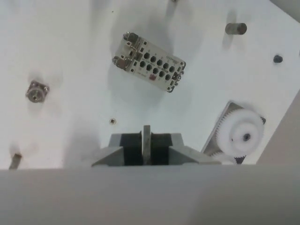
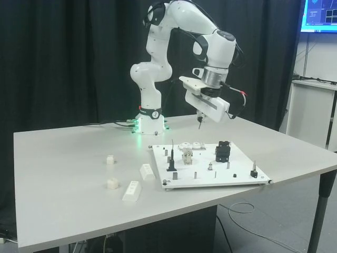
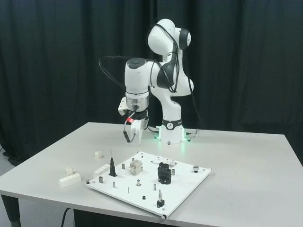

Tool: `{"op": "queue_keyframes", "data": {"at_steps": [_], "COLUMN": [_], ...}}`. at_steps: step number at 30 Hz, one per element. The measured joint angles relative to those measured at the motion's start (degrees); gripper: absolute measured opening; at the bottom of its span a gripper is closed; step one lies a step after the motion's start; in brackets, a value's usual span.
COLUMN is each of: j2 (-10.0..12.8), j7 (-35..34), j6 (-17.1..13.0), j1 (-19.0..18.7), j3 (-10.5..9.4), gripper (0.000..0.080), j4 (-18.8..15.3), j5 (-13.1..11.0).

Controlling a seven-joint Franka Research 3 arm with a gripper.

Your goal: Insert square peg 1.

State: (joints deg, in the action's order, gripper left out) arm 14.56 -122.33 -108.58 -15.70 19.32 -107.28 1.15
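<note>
First room view shows the grey table (image 2: 63, 158) bearing the white arm (image 2: 158, 58), bolted at the back, and a white board (image 2: 210, 176) of fittings near the front edge. The gripper (image 2: 200, 122) hangs in the air above the board, well clear of it. In the wrist view its fingers (image 1: 112, 152) are closed on a thin grey peg (image 1: 146, 143), held upright between them. Below lie a multi-hole connector (image 1: 150, 62) and a white gear (image 1: 243, 136).

No readable text or labels anywhere.
</note>
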Motion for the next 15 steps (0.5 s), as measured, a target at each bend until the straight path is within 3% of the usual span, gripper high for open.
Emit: {"op": "queue_keyframes", "data": {"at_steps": [15], "j2": [-0.49], "j7": [-3.93], "j6": [-0.66], "j1": [-0.13], "j3": [0.00], "gripper": [0.0035], "j4": [-0.73], "j5": [-0.25]}}
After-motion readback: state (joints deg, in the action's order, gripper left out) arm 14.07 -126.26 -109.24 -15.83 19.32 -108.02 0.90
